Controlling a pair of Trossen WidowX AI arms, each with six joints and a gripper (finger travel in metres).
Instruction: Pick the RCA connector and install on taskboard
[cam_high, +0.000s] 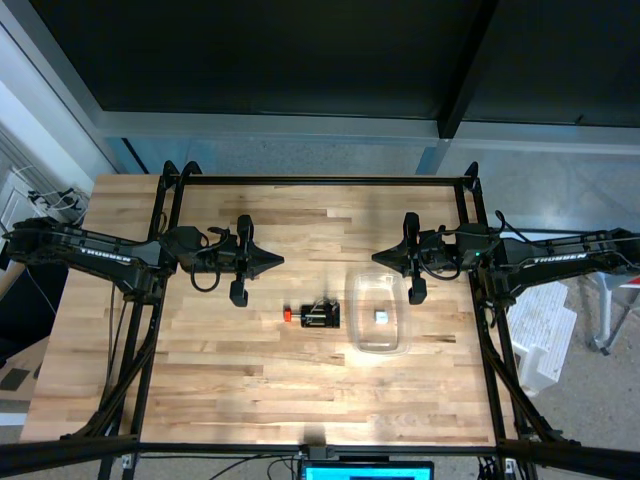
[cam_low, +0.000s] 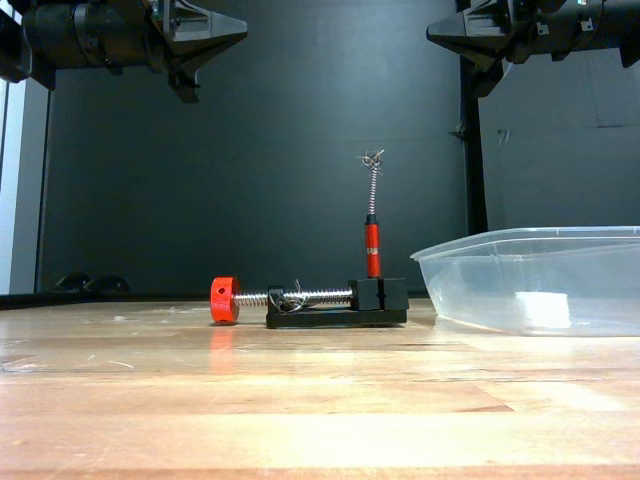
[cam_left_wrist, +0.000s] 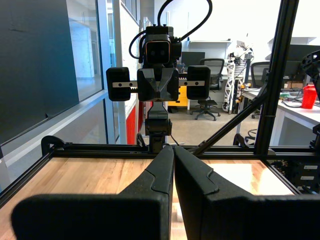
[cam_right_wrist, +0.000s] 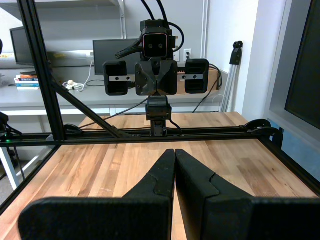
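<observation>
Wooden table, plank top, bordered by a black frame. Left arm, black, reaching in from the left edge and held high; left gripper raised well above the table behind and to the left of the taskboard, fingers pressed together at the tips, holding nothing. Right arm, its mirror; right gripper raised above the far edge of the tray, fingers likewise closed tip to tip and empty; the two grippers point at each other. Tray, clear plastic, open, just right of the taskboard and apart from it; the low view cuts off its right side. Taskboard, small black block near the table's middle, long axis running left to right across the table, its red knob pointing toward the left arm's side. Threaded metal screw joins knob to block along that axis. Upright red pin on the block's right end, topped by a thin spring with a frayed tip. White square piece, lying in the tray. RCA connector: not made out in any view; position cannot be told.
</observation>
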